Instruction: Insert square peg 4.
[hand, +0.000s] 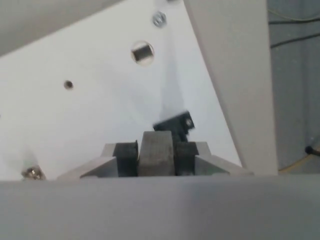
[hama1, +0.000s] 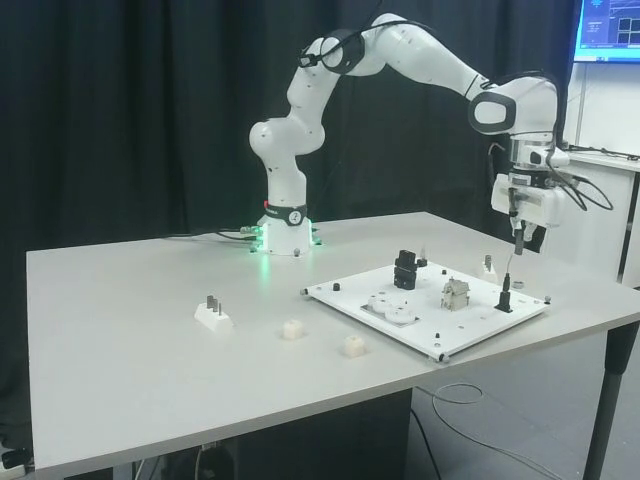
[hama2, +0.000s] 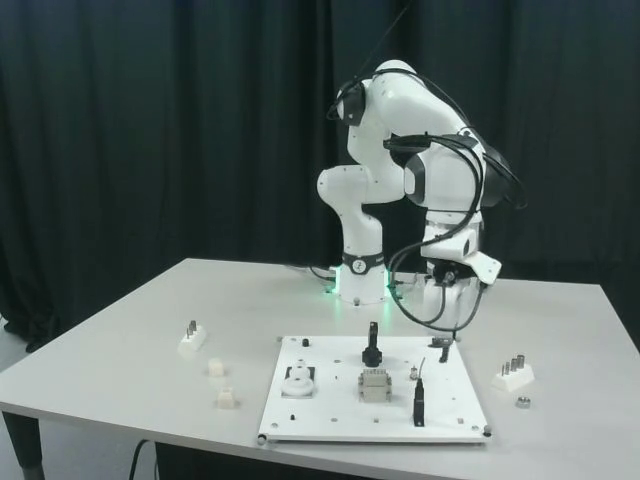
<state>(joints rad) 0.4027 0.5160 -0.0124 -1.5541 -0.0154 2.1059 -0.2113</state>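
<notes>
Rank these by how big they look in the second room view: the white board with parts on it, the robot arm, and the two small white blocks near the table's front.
1. Robot arm
2. White board
3. Two small white blocks: they look alike, so I won't rank them.

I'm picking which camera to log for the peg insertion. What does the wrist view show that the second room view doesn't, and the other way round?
Only the wrist view shows the grip close up: the gripper holds a grey peg between its fingers, above a round hole with a dark square socket.

Only the second room view shows the whole arm, the grey table, and the loose white blocks.

Both show the white board and the gripper above it.
</notes>
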